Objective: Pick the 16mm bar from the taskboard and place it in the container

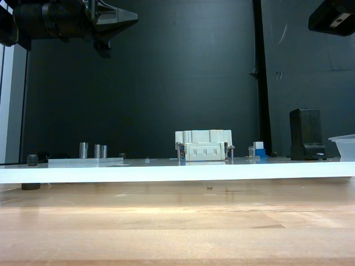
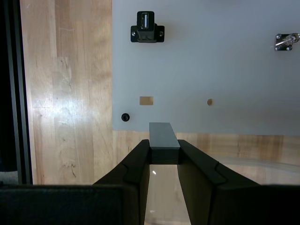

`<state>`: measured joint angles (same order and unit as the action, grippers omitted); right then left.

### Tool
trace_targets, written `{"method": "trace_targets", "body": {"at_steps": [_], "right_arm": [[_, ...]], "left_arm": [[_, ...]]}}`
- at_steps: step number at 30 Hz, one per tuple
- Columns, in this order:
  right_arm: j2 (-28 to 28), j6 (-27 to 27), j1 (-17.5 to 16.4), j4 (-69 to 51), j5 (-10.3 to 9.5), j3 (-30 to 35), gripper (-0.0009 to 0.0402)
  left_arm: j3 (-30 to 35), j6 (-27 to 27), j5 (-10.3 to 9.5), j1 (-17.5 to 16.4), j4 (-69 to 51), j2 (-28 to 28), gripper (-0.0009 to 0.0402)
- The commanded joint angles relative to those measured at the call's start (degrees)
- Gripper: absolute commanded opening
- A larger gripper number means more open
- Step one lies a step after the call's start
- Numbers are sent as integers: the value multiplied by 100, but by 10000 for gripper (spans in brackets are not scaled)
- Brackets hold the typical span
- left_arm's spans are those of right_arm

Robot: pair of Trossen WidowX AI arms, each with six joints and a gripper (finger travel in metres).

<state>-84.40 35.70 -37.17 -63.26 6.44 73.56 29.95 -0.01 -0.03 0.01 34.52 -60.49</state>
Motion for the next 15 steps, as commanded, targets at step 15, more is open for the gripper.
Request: {"method": "trace_targets", "body": {"at_steps": [15], "right_arm": [[846,909,107,-420,-4,-872,23]], "left_arm": [[0,0,0,0,0,0,0]]}}
